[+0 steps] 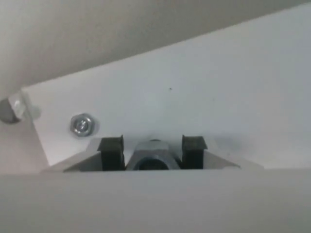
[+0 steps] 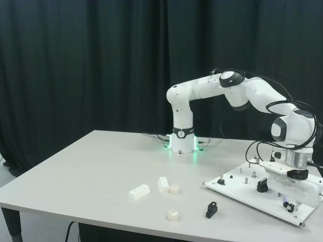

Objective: Remove bolt 4.

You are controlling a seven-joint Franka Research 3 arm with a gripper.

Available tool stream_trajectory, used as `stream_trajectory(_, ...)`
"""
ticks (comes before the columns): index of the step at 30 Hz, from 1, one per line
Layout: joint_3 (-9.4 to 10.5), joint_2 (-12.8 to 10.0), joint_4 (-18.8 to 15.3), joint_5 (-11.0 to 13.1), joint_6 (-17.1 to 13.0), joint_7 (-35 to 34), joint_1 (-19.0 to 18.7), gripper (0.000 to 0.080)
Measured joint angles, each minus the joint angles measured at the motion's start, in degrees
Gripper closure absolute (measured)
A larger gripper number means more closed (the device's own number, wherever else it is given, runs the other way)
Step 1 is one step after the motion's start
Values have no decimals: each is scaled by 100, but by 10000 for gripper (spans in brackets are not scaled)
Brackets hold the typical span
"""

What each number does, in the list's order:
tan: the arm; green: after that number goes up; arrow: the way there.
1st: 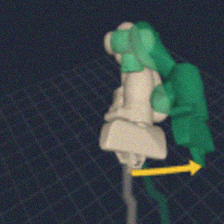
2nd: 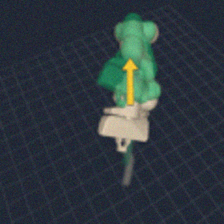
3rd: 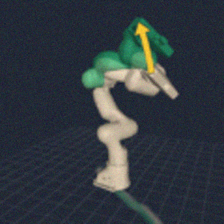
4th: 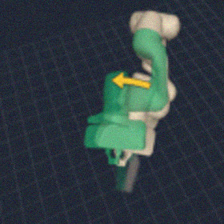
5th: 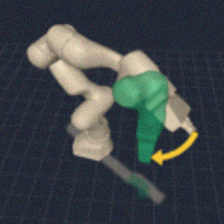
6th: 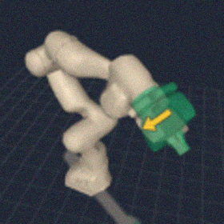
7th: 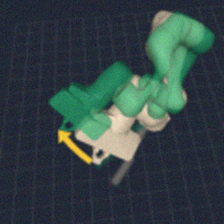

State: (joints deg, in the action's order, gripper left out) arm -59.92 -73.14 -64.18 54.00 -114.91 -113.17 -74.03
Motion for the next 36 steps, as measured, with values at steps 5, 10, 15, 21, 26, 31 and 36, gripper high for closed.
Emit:
stream_trajectory(5,35,2,53,-93,2,640,27,547)
stream_trajectory(10,39,3,58,-97,2,1168,32,547)
stream_trajectory(15,44,5,60,-96,-2,1671,36,547)
stream_trajectory(21,76,23,60,-89,-17,2293,54,547)
stream_trajectory(26,125,53,60,-71,-25,2774,88,547)
stream_trajectory(31,187,93,61,-51,-27,3353,136,547)
stream_trajectory(36,207,106,62,11,-21,4174,162,547)
